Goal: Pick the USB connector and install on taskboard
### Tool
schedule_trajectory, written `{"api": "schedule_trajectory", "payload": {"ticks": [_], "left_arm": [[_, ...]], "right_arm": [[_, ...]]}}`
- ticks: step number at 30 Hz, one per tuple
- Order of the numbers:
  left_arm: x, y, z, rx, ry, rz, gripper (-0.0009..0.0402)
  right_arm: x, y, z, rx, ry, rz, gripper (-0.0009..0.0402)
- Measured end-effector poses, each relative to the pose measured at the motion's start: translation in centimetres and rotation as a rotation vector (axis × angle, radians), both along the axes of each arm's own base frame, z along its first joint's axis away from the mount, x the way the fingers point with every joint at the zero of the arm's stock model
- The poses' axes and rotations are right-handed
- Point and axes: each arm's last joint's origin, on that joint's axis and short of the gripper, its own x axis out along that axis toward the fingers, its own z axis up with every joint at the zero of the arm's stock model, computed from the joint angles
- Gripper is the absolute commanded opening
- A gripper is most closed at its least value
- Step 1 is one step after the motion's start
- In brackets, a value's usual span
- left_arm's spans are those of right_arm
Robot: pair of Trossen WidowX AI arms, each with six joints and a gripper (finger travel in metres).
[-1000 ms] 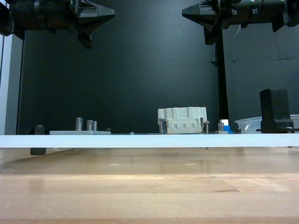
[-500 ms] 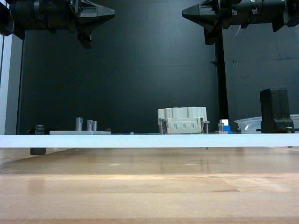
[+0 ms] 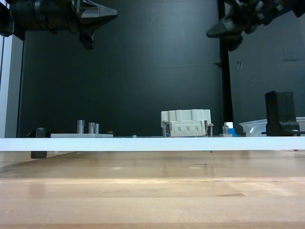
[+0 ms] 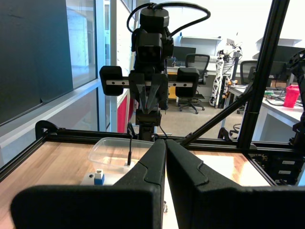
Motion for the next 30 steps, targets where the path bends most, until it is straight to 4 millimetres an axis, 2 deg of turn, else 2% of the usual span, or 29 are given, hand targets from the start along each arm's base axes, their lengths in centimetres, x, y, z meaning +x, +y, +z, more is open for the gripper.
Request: {"api": "schedule_trajectory", "payload": {"ticks": [8,19,24,30], "left_arm": [[0.0,0.0,0.0,0.000,0.000,0.000,0.0000],[0.0,0.0,0.0,0.000,0.000,0.000,0.0000],[0.0,0.0,0.0,0.000,0.000,0.000,0.0000],[0.0,0.0,0.0,0.000,0.000,0.000,0.0000]], "right_arm": [[-3.2,0.0,0.0,0.017,0.198,-0.011,0.0000],[-7.6,-0.3,0.1,-0.004,0.502,-0.120,0.0000],[-8.8,-0.4,-0.6,-0.027,0.646,-0.157,0.0000],[-9.5,-0.4,-1.0,-0.036,0.730,-0.154,0.0002]]}}
